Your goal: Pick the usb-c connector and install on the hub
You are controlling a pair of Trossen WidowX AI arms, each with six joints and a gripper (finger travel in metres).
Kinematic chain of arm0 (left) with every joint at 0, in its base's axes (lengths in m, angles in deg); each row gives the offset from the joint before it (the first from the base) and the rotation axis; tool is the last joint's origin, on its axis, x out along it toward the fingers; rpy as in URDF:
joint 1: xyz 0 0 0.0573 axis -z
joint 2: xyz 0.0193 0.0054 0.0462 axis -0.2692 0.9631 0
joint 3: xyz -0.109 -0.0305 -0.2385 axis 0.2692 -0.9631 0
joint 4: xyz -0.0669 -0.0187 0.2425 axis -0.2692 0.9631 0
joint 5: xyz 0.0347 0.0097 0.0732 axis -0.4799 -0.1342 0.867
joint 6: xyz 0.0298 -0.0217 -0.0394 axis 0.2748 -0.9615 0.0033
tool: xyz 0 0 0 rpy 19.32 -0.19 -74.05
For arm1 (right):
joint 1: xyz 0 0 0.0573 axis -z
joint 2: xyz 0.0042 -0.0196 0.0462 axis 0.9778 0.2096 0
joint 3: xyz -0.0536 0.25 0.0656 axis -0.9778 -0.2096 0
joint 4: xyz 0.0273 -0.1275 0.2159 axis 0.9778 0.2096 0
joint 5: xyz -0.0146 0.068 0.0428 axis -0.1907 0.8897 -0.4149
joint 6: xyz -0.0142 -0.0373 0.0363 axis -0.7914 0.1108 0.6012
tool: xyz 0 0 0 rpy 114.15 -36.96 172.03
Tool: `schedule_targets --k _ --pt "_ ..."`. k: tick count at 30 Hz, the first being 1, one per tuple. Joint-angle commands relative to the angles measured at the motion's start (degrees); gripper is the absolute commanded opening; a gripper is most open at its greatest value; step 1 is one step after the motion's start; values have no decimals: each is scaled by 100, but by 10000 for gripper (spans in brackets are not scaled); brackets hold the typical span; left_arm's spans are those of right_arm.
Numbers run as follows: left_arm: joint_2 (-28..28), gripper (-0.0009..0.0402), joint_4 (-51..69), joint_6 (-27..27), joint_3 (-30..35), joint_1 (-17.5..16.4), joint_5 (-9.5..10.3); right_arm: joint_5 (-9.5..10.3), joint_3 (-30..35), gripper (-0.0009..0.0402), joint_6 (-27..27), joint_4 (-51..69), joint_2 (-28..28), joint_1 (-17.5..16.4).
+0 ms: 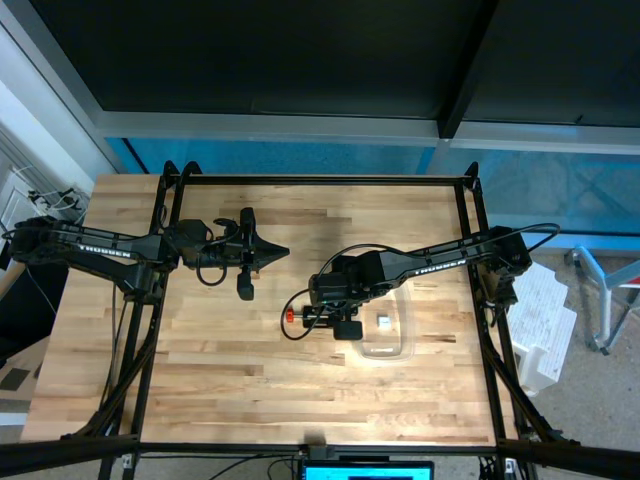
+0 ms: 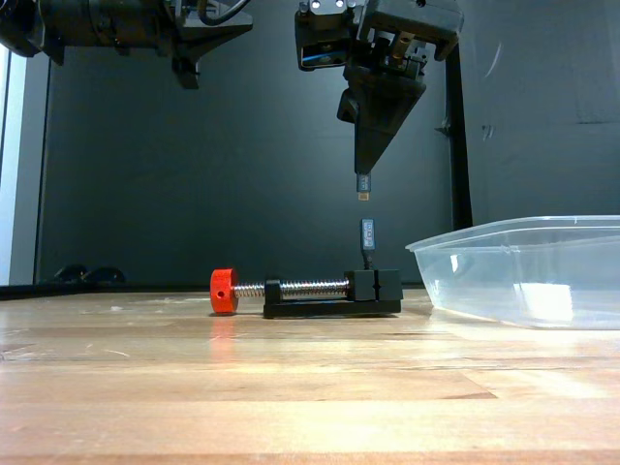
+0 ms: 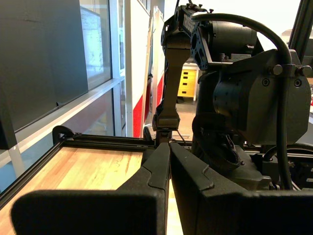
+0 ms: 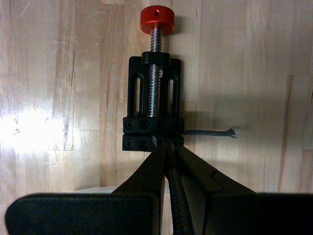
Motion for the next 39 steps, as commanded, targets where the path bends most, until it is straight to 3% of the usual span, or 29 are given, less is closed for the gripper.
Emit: schedule_targets --k 1,9,11,39 --pt "0 0 -2 2 0 -2 0 0 -7 2 24 0 -2 -2" --pt "0 0 -2 2 0 -2 -2 24 -42 2 59 -42 70 -11" --pt "0 0 0 2 0 -2 0 133 -44 2 63 -59 79 -13" --pt "0 0 0 2 0 -2 -2 107 -50 2 7 -61 138 -7"
